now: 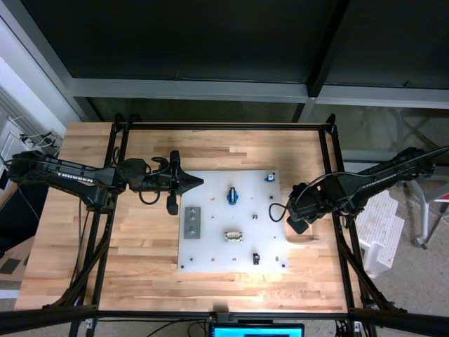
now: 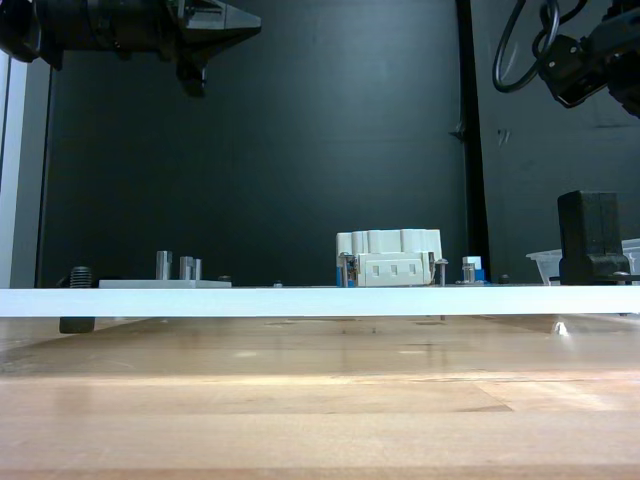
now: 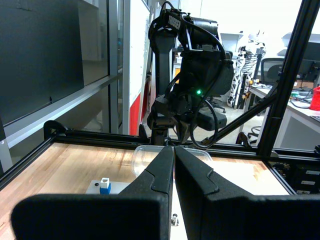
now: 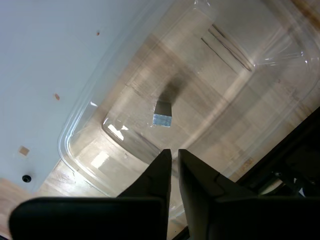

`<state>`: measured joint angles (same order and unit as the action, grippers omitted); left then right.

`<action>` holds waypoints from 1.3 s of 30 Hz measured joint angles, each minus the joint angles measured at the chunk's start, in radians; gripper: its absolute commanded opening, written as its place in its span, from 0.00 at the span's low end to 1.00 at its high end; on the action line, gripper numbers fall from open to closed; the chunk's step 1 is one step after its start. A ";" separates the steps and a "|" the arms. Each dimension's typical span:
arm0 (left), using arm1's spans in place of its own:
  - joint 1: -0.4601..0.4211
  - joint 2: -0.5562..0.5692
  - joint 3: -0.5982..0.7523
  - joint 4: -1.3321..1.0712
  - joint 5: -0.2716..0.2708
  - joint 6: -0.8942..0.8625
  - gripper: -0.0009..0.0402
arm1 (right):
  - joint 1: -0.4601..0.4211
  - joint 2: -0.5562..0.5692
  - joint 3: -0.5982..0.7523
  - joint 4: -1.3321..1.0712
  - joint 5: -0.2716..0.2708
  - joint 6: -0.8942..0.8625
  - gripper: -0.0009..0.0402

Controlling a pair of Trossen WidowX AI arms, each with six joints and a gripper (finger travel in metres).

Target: Pick the 16mm bar and install on taskboard

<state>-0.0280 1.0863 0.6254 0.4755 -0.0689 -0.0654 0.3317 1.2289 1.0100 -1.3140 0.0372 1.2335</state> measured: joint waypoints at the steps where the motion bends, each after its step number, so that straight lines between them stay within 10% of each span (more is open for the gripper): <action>1: 0.000 0.000 0.000 0.000 0.000 0.000 0.02 | 0.000 0.004 0.000 0.002 0.000 0.010 0.18; 16: 0.001 0.000 0.000 0.000 0.000 0.000 0.02 | 0.000 0.062 -0.033 0.067 0.000 0.047 0.52; 39: 0.000 0.000 0.000 0.000 0.000 0.000 0.02 | 0.000 0.122 -0.135 0.202 0.012 0.076 0.54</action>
<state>-0.0277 1.0863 0.6254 0.4755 -0.0689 -0.0650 0.3317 1.3506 0.8749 -1.1122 0.0494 1.3098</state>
